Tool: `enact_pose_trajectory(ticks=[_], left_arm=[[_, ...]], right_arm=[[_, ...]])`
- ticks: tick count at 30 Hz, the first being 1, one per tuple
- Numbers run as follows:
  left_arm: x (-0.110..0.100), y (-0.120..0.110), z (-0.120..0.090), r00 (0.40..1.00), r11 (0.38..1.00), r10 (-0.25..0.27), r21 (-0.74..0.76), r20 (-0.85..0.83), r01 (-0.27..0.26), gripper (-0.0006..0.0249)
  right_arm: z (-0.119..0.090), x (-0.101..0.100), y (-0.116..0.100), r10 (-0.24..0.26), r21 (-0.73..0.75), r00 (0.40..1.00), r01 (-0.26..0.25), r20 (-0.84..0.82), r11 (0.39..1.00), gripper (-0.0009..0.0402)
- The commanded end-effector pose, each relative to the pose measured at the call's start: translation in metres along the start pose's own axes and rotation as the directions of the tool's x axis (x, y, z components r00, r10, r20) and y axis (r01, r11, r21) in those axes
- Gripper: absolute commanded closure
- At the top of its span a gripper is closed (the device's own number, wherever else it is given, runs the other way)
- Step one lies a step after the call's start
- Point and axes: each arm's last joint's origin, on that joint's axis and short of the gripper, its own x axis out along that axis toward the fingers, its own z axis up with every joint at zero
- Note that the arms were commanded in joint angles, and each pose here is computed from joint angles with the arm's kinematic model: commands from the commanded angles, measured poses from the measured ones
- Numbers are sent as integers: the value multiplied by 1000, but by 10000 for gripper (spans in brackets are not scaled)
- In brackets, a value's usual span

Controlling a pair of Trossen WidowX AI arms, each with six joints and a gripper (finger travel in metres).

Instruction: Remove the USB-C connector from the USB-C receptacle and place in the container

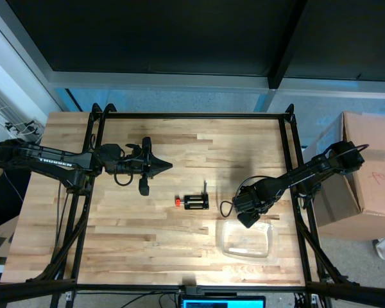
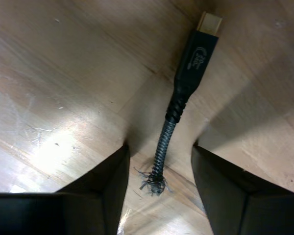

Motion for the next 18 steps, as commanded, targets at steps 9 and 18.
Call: enact_pose_trajectory(ticks=[9, 18], left_arm=[[0, 0, 0, 1000, 1000, 0, 0, 0, 0, 243], [0, 0, 0, 1000, 1000, 0, 0, 0, 0, 243]], right_arm=[[-1, 0, 0, 2, -4, 1000, -2, -14, 1000, 398], [0, -16, 6, 2, -32, 1000, -1, 22, 999, 392]])
